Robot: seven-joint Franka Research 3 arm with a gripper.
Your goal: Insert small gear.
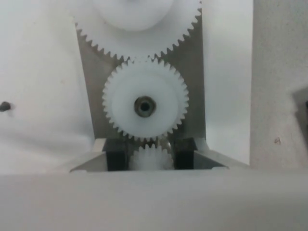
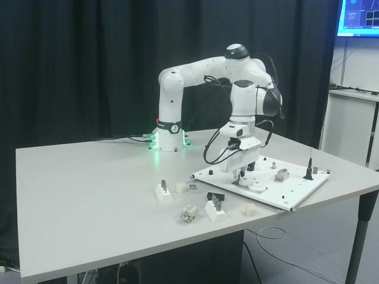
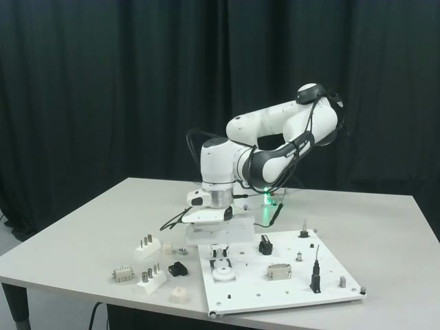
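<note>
In the wrist view my gripper [image 1: 151,156] is shut on the small white gear [image 1: 152,160], held between two black fingers [image 1: 115,154]. The small gear's teeth lie right against the rim of a medium white gear [image 1: 145,98] with a dark hub, which meshes with a large white gear [image 1: 137,24] beyond it. All sit over a grey recess in the white board [image 1: 38,96]. In the room views the gripper [image 2: 241,173] [image 3: 218,249] reaches down to the board [image 2: 296,189] [image 3: 275,292] beside the gears [image 3: 223,273]. Whether the small gear sits on a shaft is hidden.
The board carries a tall black peg [image 2: 308,171], a black block [image 3: 265,245] and a grey connector [image 3: 278,271]. On the table beside it lie white pin blocks [image 2: 163,190] [image 2: 215,210], a grey connector [image 2: 189,213] and a small white block [image 2: 250,208].
</note>
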